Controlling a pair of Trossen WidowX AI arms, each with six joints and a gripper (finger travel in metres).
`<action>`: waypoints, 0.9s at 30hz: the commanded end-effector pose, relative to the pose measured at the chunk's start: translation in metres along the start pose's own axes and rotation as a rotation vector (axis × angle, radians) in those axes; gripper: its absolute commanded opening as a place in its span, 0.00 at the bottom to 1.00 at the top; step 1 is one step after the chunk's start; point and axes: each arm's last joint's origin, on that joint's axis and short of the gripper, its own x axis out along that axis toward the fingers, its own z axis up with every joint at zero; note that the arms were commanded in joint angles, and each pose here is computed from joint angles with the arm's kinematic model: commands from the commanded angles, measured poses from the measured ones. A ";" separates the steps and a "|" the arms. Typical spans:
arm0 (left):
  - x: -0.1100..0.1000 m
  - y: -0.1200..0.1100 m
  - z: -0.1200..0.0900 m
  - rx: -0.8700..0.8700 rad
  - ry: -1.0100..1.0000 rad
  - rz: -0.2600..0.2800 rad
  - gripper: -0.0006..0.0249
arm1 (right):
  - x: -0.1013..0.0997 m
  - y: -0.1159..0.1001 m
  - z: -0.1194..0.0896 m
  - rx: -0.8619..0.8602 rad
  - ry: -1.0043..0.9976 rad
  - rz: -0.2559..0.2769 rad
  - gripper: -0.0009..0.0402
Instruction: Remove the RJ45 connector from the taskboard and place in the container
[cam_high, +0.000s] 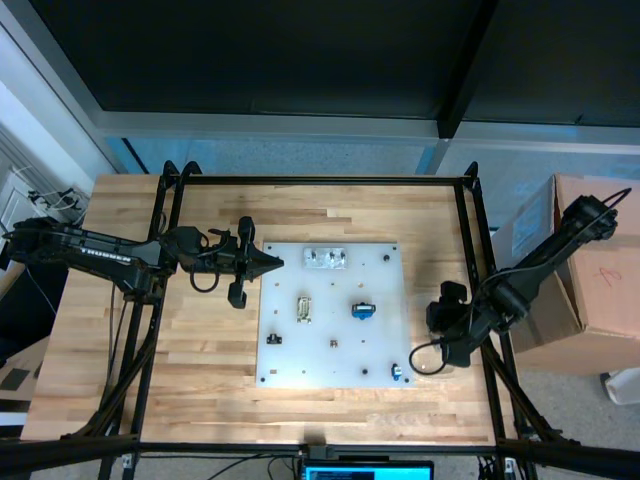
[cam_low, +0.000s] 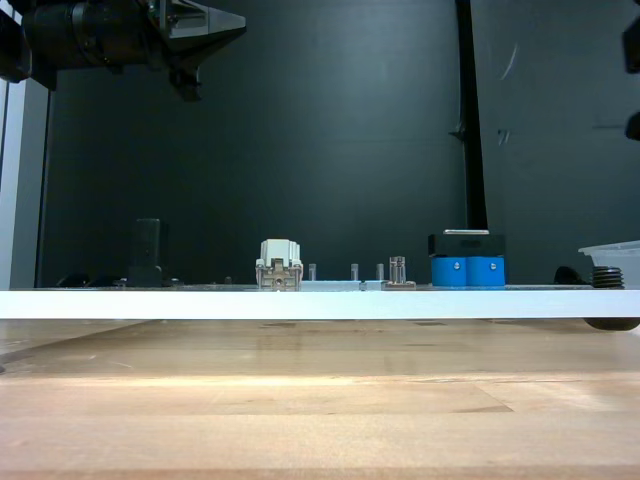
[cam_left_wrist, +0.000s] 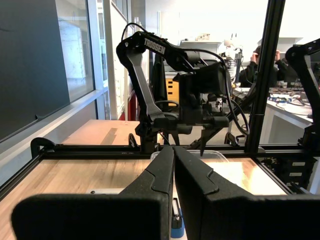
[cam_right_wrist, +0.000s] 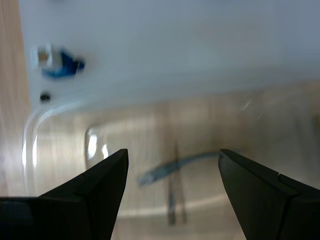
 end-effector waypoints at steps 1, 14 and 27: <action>0.000 0.000 0.000 0.000 0.000 0.000 0.02 | -0.008 -0.008 0.009 0.018 -0.098 0.024 0.58; 0.000 0.000 0.000 0.000 0.000 0.000 0.02 | -0.036 -0.041 0.053 -0.048 -0.534 0.034 0.27; 0.000 0.000 0.000 0.000 0.000 0.000 0.02 | -0.057 -0.070 0.084 -0.140 -0.865 0.019 0.02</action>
